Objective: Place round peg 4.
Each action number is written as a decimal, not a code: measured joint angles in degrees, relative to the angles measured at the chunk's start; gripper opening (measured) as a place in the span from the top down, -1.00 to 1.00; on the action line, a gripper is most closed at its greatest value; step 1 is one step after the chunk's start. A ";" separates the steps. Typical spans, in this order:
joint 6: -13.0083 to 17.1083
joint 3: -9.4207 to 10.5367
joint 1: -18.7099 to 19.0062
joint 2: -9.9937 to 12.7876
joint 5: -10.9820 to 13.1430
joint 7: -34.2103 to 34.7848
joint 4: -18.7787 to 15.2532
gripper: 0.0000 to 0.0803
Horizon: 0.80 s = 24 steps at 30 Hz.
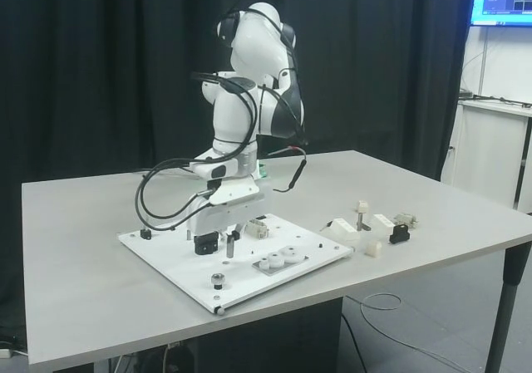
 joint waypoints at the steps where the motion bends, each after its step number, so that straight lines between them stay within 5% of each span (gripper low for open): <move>1: -0.23 -0.03 0.00 0.00 0.00 0.00 0.20 0.65; 24: -1.29 -0.39 0.10 0.00 0.00 0.02 1.02 0.65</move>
